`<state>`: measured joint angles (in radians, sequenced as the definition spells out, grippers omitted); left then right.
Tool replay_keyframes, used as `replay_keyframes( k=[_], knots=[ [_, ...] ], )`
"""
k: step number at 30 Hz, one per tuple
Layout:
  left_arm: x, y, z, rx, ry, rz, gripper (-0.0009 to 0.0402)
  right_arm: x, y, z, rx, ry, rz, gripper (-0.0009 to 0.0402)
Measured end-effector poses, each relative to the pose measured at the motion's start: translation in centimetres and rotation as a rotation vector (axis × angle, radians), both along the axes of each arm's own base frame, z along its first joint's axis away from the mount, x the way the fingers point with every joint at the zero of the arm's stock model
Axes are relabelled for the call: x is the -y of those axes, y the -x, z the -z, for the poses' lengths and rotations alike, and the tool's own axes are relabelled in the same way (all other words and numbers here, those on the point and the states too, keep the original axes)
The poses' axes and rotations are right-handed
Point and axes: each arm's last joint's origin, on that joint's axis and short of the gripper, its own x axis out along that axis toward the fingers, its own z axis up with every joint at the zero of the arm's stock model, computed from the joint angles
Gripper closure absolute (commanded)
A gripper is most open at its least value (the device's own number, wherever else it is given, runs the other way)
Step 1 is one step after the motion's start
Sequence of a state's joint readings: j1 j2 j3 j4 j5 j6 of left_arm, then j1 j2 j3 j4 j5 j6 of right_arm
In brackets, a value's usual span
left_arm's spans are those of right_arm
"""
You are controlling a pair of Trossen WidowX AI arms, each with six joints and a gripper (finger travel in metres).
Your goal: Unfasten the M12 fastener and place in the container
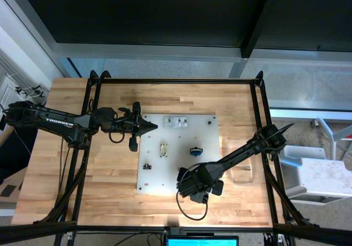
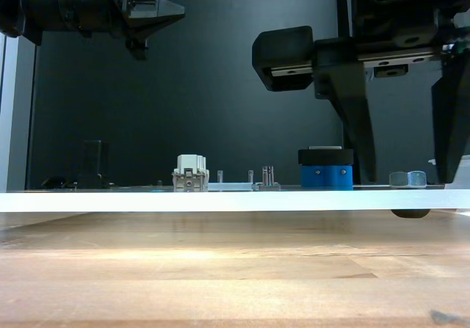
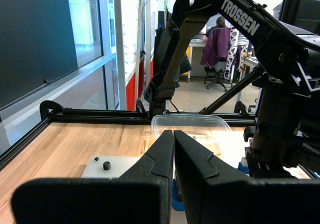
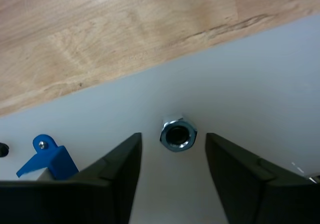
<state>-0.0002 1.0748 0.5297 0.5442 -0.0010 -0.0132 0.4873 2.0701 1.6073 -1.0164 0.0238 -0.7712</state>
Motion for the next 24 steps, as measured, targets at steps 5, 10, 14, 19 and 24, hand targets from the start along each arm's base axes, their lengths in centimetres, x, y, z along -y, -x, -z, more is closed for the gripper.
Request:
replay_keyframes(
  k=[5,10,14,19,24],
  knots=[
    [0.0,0.0,0.0,0.000,0.000,0.000,0.0393,0.0,0.2,-0.8,-0.012,-0.002,0.079,0.0151],
    [0.0,0.0,0.0,0.000,0.000,0.000,0.0393,0.1,0.6,-2.3,0.013,-0.057,0.397,0.0183],
    [0.0,0.0,0.0,0.000,0.000,0.000,0.0393,0.0,0.8,-3.1,0.011,-0.121,0.810,0.0250],
    [0.0,0.0,0.0,0.000,0.000,0.000,0.0393,-0.6,1.1,-3.3,-0.060,-0.207,1.114,0.0371],
    [0.0,0.0,0.0,-0.001,0.000,0.000,0.0393,-1.1,1.2,-3.3,-0.070,-0.230,1.227,0.0389]
  ],
)
